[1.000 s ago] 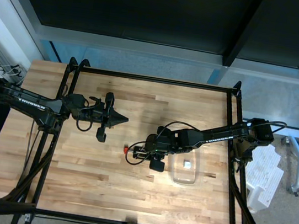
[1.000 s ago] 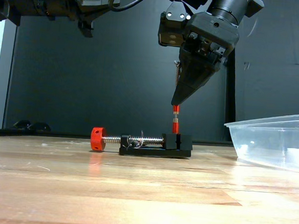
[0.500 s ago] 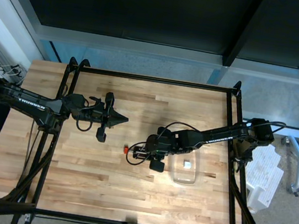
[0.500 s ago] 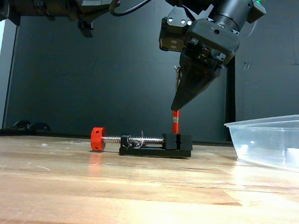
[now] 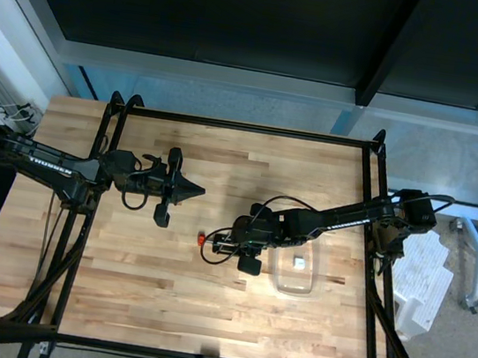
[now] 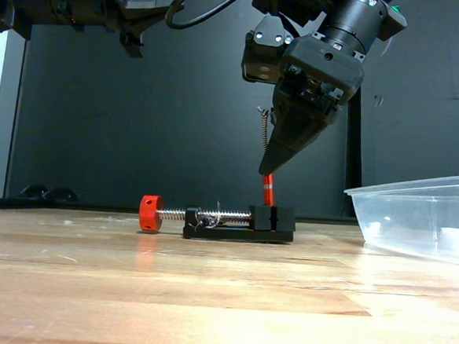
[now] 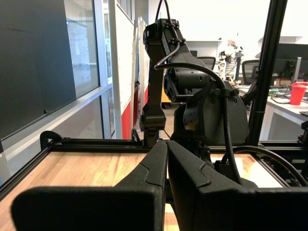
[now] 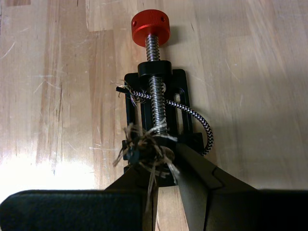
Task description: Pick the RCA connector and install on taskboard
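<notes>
**Connector leaning over its seat**

From above, the left claw [image 5: 186,189] hangs parked, well away from the work. The right claw [image 5: 231,246] sits over the board [image 5: 216,245], just beside the clear tray [image 5: 290,290].

At table level, the right claw is clenched on the top of the connector [image 6: 267,190], a slim red stem with pale bands. It leans, its foot at the board's block end, away from the red knob [image 6: 150,212]. I'd straighten it first, then press down gently.

The left wrist camera shows the left claw's fingers pinched together on nothing.

On the right wrist camera, frayed fibres [image 8: 147,151] and a braided cord [image 8: 204,127] crowd the seat and hide the connector. They look likely to snag.
</notes>
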`<state>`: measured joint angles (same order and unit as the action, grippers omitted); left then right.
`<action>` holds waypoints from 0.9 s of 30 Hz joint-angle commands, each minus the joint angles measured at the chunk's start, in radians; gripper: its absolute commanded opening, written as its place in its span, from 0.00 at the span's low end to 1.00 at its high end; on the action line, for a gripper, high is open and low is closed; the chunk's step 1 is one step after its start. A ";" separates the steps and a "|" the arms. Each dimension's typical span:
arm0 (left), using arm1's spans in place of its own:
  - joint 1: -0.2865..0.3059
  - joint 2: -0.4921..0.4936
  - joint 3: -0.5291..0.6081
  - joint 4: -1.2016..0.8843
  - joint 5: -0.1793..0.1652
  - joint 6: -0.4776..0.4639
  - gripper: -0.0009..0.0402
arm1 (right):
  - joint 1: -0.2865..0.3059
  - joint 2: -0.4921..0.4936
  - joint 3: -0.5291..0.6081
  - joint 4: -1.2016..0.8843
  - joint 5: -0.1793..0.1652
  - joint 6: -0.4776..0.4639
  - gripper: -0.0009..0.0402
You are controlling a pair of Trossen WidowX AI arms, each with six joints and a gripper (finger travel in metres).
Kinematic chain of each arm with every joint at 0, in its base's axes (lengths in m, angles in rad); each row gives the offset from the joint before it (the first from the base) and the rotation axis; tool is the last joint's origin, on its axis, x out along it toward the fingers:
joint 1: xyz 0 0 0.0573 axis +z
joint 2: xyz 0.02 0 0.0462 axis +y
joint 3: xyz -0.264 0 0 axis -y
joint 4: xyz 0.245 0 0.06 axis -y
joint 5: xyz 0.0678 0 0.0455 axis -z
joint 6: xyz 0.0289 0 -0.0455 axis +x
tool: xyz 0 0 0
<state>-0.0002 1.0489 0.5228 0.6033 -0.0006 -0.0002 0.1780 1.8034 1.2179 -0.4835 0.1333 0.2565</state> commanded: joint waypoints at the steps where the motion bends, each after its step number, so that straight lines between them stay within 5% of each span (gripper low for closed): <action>1: 0.000 0.000 0.000 0.000 0.000 0.000 0.02 | 0.000 0.003 -0.003 -0.007 -0.003 0.004 0.02; 13: 0.000 0.000 0.000 0.000 0.000 0.000 0.02 | 0.000 -0.008 -0.002 -0.014 -0.003 0.004 0.03; 27: 0.000 0.000 0.000 0.000 0.000 0.000 0.02 | 0.000 -0.027 0.007 -0.018 -0.003 0.005 0.21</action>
<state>-0.0002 1.0489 0.5228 0.6029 -0.0006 -0.0002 0.1783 1.7863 1.2152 -0.5186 0.1249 0.2626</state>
